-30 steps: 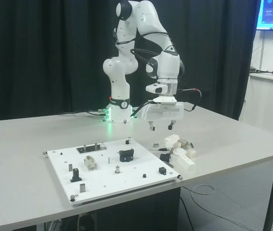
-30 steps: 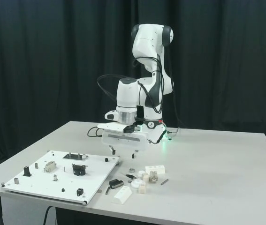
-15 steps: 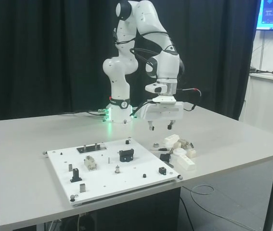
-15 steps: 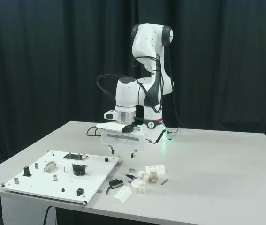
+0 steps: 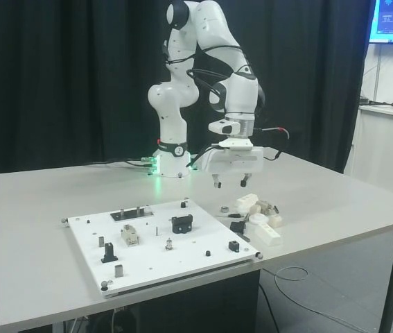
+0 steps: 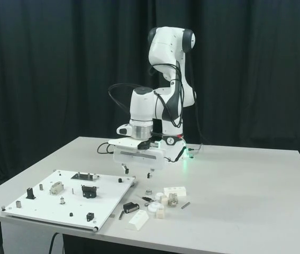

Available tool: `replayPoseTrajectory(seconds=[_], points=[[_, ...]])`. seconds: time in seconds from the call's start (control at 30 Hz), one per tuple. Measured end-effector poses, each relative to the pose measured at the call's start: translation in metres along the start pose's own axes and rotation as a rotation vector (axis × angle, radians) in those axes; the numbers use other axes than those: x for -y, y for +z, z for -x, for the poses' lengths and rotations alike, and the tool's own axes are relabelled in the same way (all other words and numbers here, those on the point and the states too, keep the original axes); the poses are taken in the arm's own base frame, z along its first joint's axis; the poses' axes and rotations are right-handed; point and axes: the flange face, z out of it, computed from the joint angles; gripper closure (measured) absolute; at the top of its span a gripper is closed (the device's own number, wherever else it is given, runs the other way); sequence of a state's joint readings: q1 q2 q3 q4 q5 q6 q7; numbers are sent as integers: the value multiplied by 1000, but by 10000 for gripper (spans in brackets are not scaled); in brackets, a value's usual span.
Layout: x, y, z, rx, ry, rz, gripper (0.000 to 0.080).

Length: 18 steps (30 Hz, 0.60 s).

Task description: Remove square peg 3.

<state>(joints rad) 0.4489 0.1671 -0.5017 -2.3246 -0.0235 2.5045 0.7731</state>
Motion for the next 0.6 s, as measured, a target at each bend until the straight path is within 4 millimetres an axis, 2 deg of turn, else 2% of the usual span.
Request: replayPoseTrajectory(seconds=[0.4, 0.6], points=[[0, -3, -4, -11, 4, -1, 3], [0, -12, -18, -51, -15, 3, 3]])
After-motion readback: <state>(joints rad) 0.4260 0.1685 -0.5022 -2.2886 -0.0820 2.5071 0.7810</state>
